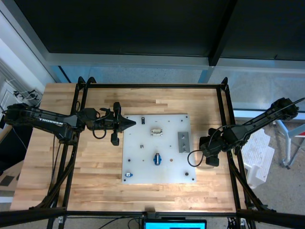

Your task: Pick the 16mm cylinder and install on the taskboard

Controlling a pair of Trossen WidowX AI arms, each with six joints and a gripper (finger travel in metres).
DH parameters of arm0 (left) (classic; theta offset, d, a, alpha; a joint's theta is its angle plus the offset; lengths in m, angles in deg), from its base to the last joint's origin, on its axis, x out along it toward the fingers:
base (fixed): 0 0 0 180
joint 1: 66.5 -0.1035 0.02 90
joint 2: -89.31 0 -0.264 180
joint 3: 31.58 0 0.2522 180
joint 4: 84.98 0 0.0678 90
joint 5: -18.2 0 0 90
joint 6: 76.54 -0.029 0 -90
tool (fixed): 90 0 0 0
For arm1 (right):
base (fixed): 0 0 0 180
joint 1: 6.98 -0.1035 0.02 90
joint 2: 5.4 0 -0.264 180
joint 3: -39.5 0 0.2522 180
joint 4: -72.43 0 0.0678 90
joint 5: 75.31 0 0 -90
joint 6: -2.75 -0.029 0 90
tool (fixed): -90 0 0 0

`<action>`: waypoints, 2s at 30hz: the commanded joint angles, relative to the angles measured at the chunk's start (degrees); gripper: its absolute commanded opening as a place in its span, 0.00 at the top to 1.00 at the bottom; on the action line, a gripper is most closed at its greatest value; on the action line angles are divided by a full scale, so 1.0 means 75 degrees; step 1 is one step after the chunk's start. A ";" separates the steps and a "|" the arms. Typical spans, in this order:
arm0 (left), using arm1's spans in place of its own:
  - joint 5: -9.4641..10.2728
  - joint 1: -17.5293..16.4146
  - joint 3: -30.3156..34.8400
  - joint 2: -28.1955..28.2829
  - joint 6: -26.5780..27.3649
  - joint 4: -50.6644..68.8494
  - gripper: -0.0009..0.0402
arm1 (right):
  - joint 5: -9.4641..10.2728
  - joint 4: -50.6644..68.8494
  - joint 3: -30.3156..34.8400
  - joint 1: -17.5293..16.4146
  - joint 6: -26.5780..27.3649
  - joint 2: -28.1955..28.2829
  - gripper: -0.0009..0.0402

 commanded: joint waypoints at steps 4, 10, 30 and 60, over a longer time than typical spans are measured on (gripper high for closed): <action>-0.0003 0.0000 0.0000 0.0000 -0.0003 0.0000 0.98 | -0.0006 -0.0035 -0.0020 -0.0003 0.0020 0.0003 0.59; -0.0003 0.0000 0.0000 0.0000 0.0000 -0.0003 0.98 | -0.0178 -0.0029 -0.0023 -0.0003 0.0026 0.0003 0.71; -0.0003 0.0000 0.0000 0.0000 0.0000 -0.0003 0.98 | -0.0134 0.0061 0.0131 0.0000 0.0023 0.0003 0.97; 0.0000 -0.0003 0.0000 0.0000 0.0000 0.0000 0.98 | -0.0195 0.1061 0.2232 0.0361 0.0026 0.1035 0.97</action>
